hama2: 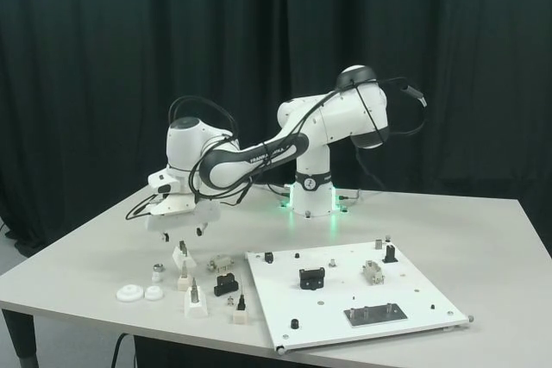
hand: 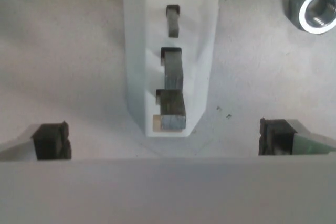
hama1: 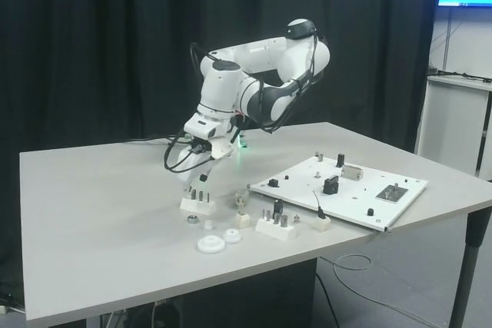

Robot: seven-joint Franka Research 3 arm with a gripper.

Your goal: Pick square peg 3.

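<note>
Black curtain behind grey bench (hama1: 92, 205) | white arm (hama2: 285, 140) bent low over white peg holder (hand: 170, 51) | claw (hand: 164, 142) wide open, empty, above holder | square peg 3 (hand: 172, 109) upright in holder's end slot | nut (hand: 313, 4) near holder

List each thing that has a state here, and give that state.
tool: open, empty, hovering above the peg holder
peg holder: white, flat on the grey table, three pegs in it
largest square peg: upright in its slot, not gripped
middle square peg: upright in its slot
smallest square peg: upright in its slot
hex nut: lying flat on the table, apart from the holder
</note>
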